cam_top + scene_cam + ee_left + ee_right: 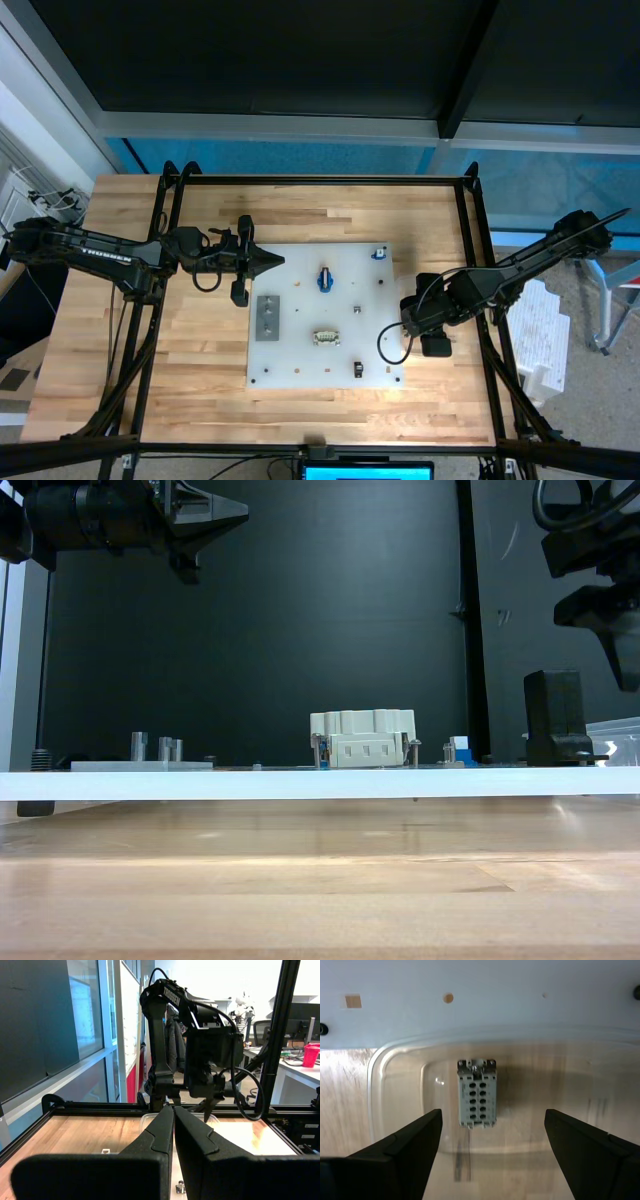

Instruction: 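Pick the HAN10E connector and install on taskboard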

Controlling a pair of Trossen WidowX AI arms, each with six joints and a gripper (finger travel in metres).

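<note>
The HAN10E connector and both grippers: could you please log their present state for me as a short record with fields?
HAN10E connector: lies flat in the clear tray, contact holes up, ungripped
right gripper: open, above the connector, one finger to each side
left gripper: shut, raised over the far left corner of the taskboard
taskboard: bears a similar beige block
</note>
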